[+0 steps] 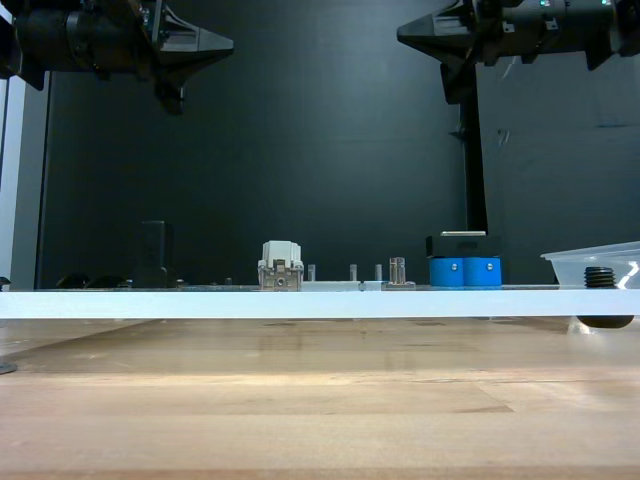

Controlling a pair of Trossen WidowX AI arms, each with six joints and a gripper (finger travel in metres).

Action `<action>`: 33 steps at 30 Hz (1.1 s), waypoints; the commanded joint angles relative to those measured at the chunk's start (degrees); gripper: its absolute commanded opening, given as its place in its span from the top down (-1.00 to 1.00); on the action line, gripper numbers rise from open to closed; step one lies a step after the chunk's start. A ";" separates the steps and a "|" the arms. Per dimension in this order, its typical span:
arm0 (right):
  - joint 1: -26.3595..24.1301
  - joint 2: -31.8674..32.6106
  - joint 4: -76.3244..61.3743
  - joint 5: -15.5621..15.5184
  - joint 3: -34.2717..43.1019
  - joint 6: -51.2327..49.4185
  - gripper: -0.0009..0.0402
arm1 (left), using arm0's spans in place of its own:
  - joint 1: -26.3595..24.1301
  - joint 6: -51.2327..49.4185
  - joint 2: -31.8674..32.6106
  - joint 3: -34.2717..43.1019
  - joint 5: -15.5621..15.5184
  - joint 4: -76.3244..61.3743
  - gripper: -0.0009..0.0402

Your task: Pick the RJ45 connector and install on the taskboard

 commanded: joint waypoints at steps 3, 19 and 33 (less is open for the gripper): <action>1.68 -4.63 -20.94 -0.02 3.48 -0.61 0.96 | 0.00 0.02 0.02 0.00 0.00 0.00 0.96; 12.09 -11.43 -68.06 0.52 12.00 -1.38 0.96 | 0.02 0.02 0.02 0.00 0.00 0.00 0.96; 14.38 -11.69 -95.49 1.95 22.05 0.09 0.96 | 0.02 0.02 0.02 0.00 0.00 0.02 0.96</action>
